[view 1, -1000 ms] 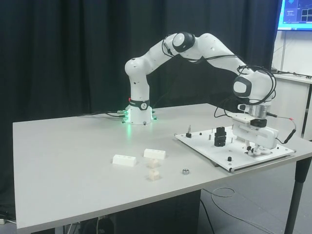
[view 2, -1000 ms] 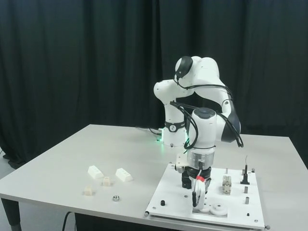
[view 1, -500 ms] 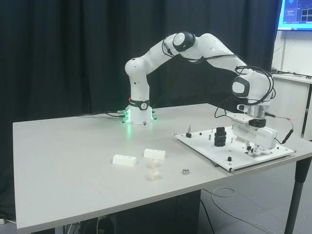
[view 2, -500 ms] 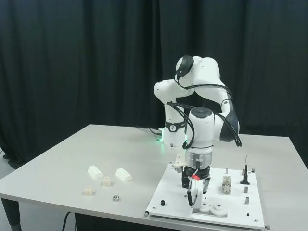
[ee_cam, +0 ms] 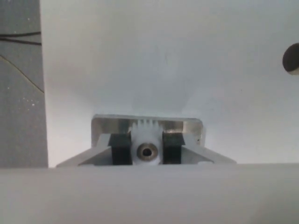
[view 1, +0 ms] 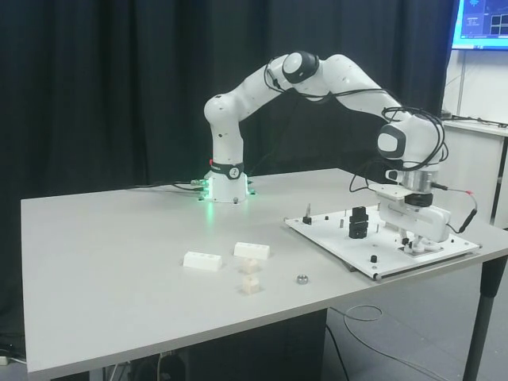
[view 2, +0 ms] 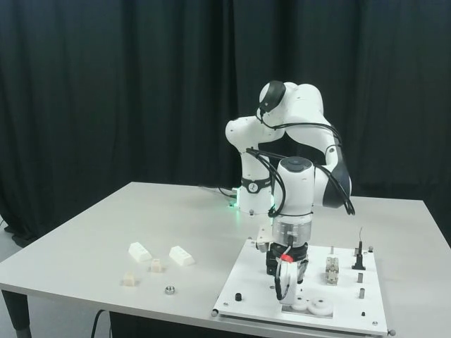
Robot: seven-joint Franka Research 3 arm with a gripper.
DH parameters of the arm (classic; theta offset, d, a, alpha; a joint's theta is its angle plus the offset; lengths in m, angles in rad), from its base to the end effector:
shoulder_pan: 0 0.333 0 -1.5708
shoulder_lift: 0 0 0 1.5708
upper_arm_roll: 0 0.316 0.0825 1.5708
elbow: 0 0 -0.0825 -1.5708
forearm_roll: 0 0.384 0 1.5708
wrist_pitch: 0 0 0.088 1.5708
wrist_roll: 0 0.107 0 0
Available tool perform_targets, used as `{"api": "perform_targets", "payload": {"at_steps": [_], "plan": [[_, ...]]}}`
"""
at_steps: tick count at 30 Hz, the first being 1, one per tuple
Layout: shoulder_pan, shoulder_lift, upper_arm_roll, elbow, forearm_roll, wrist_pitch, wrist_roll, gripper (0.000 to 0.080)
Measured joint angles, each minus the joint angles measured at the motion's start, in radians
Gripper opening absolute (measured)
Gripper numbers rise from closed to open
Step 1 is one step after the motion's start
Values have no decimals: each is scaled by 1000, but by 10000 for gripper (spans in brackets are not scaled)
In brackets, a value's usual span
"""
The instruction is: Remove small gear.
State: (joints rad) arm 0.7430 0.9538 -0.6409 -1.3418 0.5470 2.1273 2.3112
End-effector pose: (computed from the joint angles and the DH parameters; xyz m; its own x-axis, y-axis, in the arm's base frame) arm 0.7079 0.2092 0.2220 -0.6524 -0.7577 0.0166 -0.7574 0.6510 -0.0504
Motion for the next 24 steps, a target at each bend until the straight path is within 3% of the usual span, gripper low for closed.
{"api": "perform_targets", "payload": {"at_steps": [24], "plan": [[14, 0, -16, -14, 19, 11, -6, 136]]}}
